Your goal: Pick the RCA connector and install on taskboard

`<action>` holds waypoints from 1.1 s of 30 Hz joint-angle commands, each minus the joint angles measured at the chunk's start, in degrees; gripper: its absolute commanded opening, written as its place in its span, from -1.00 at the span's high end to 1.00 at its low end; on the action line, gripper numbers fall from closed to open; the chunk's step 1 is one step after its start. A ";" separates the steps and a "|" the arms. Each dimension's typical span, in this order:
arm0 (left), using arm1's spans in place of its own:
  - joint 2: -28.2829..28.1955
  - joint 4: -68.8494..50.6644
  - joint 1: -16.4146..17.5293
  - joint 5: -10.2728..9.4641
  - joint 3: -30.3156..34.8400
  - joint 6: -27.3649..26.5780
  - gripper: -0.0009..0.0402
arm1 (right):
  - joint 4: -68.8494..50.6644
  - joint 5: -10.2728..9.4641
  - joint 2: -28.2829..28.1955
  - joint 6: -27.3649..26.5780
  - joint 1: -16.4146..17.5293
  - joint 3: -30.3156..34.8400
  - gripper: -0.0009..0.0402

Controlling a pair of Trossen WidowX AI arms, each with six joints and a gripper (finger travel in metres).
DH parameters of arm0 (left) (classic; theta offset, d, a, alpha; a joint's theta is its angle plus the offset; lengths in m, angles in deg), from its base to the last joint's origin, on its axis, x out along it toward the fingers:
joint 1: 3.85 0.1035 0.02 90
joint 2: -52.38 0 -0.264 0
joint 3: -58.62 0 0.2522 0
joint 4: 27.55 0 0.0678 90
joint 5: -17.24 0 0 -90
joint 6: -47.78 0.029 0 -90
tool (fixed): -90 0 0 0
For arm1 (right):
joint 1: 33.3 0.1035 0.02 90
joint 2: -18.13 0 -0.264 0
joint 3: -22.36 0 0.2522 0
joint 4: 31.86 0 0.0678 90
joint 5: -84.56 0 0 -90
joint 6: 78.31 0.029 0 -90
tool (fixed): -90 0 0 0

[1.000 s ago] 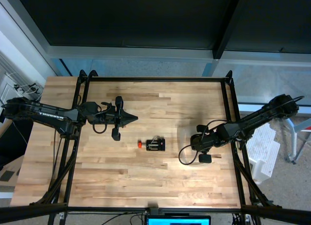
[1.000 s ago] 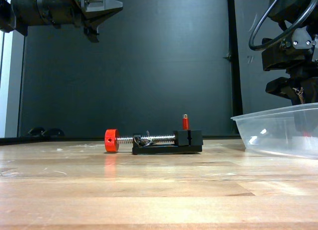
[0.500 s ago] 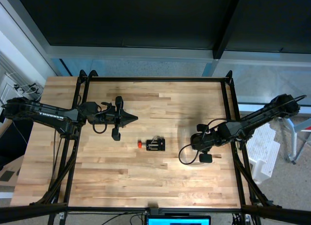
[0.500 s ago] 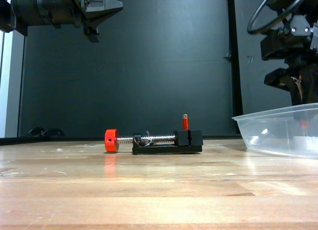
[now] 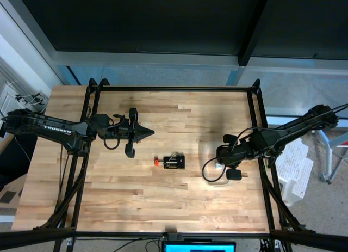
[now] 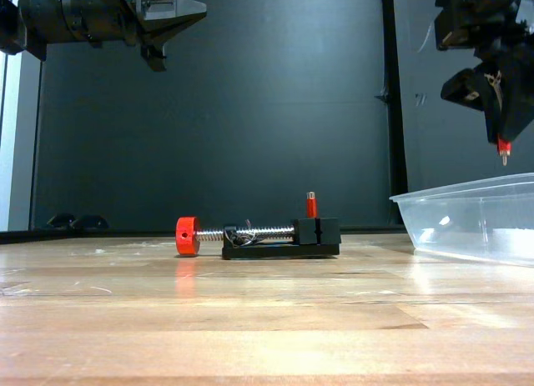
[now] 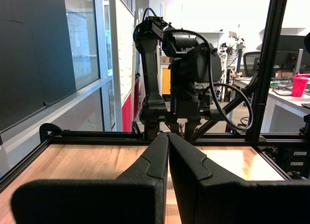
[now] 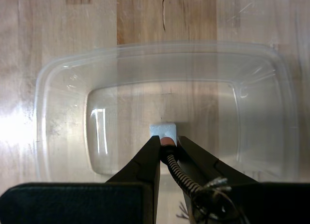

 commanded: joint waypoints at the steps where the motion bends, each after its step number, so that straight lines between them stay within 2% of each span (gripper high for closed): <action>1: 0.00 0.00 0.00 0.02 0.02 0.00 0.96 | -0.63 0.02 -0.04 0.02 0.00 1.01 0.96; 7: 0.00 0.00 0.00 0.02 0.02 0.00 0.96 | -0.48 0.07 -0.55 0.04 -0.11 1.14 0.96; 12: 0.00 0.00 0.00 0.02 0.02 0.00 0.96 | -0.09 0.07 -3.06 0.00 -0.76 2.32 0.96; 18: -0.02 0.00 0.00 0.02 0.02 0.00 0.96 | -0.04 1.70 -8.33 -2.40 -2.12 7.72 0.96; 26: -0.02 0.00 0.02 0.02 0.02 0.00 0.96 | 0.15 1.49 -15.80 -6.05 -4.48 14.32 0.96; 33: 0.00 0.00 0.02 0.02 0.02 0.00 0.96 | 0.37 1.49 -21.05 -6.93 -5.97 19.58 0.96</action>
